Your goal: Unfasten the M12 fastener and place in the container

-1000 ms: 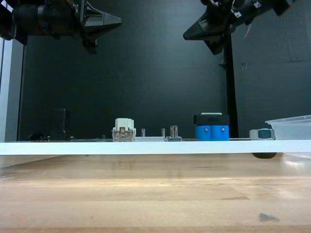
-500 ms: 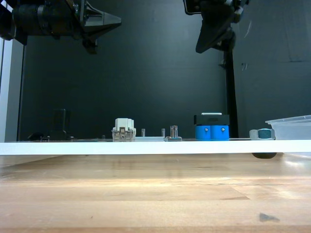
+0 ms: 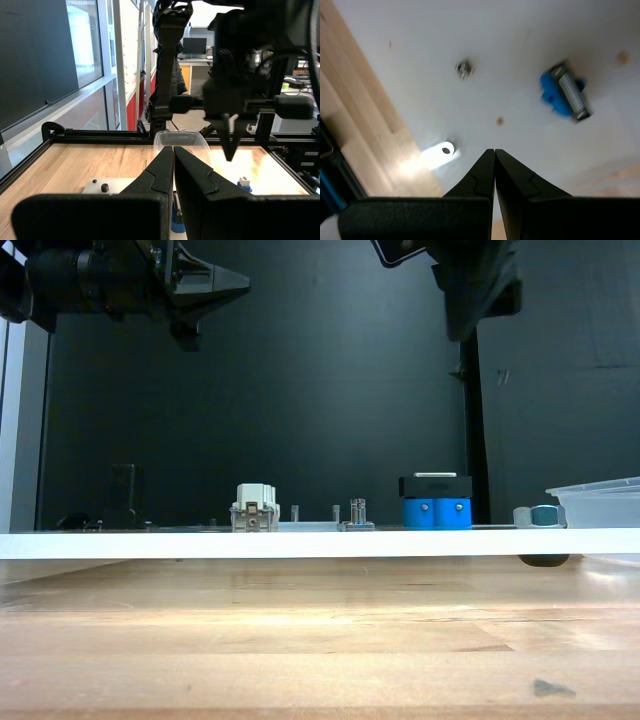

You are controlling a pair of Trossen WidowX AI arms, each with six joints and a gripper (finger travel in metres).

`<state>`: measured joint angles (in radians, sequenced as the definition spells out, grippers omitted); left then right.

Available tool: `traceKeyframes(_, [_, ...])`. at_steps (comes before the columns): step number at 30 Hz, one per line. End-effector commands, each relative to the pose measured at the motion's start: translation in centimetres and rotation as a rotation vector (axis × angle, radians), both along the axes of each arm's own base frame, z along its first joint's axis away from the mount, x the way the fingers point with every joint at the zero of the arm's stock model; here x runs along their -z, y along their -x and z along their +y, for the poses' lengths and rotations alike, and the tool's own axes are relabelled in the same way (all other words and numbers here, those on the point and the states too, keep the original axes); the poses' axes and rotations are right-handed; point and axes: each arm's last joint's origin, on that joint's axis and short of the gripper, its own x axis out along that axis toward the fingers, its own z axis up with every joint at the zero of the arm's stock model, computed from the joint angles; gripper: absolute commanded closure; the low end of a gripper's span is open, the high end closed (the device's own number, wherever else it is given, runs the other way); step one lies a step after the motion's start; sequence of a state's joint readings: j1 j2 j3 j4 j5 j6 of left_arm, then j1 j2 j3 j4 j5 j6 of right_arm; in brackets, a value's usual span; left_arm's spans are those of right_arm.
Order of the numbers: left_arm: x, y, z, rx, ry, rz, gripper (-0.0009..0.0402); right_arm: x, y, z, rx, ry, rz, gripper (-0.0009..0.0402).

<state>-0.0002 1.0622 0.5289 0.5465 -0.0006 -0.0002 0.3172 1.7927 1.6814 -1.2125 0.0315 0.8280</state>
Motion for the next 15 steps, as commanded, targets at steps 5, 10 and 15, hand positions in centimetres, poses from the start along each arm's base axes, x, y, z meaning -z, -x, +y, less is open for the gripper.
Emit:
traceKeyframes(5, [0.0,0.0,0.0,0.0,0.0,-0.001,0.0393,1.8,-1.0,2.7,-0.011,-0.041,0.076,0.0393])
traceKeyframes(10, [0.0,0.0,0.0,0.0,0.0,-0.001,0.0393,3.4,-1.6,4.4,-0.035,-0.059,0.126,0.0393])
traceKeyframes(15, [0.0,0.0,0.0,0.0,0.0,-0.001,0.0393,4.6,-1.8,5.8,-0.051,-0.05,0.146,0.0393])
